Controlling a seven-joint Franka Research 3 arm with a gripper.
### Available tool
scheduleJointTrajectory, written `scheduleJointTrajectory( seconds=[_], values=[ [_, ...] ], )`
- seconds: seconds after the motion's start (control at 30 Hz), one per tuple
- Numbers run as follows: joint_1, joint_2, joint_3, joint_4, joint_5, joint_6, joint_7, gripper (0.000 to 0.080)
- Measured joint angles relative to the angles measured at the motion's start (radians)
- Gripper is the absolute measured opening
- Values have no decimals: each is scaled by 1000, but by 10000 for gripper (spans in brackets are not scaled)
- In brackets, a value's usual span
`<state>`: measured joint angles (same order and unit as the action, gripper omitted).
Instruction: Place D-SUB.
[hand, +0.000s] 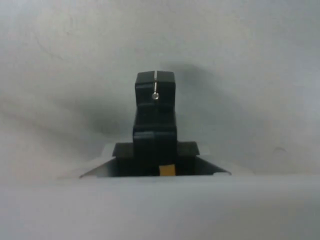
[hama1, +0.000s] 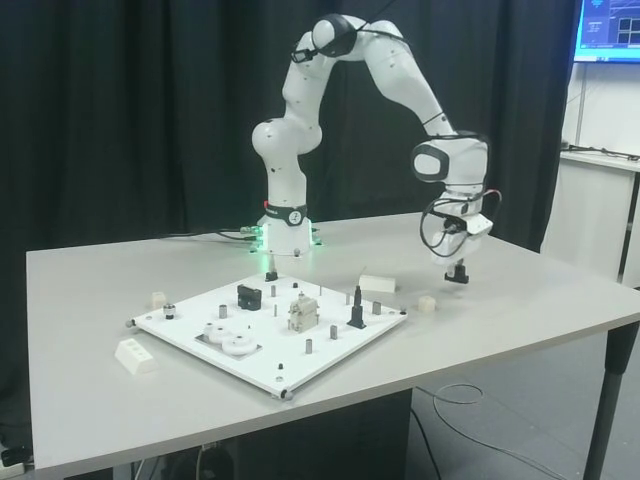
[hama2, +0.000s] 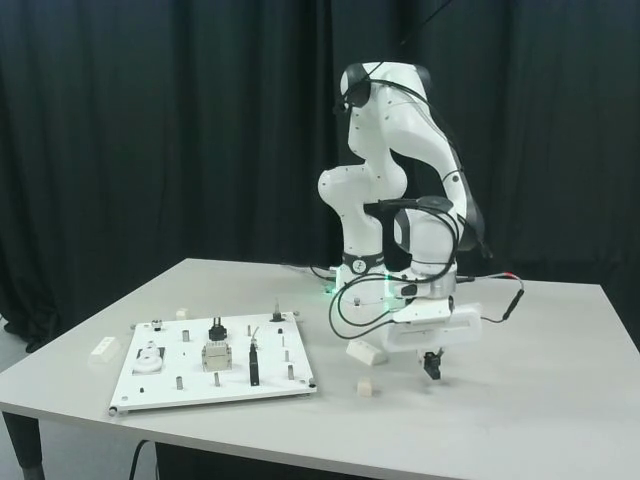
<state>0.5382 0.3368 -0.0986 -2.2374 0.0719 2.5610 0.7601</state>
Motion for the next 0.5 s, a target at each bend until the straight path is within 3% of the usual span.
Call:
scheduleJointTrajectory(
  seconds=[0.37, 0.4, 0.5],
  values=[
    [0, 50, 16, 46, 0, -13, 33, 166],
    [0, 51, 16, 50, 0, -17, 33, 482],
    [0, 52, 18, 63, 0, -33, 33, 482]
  ],
)
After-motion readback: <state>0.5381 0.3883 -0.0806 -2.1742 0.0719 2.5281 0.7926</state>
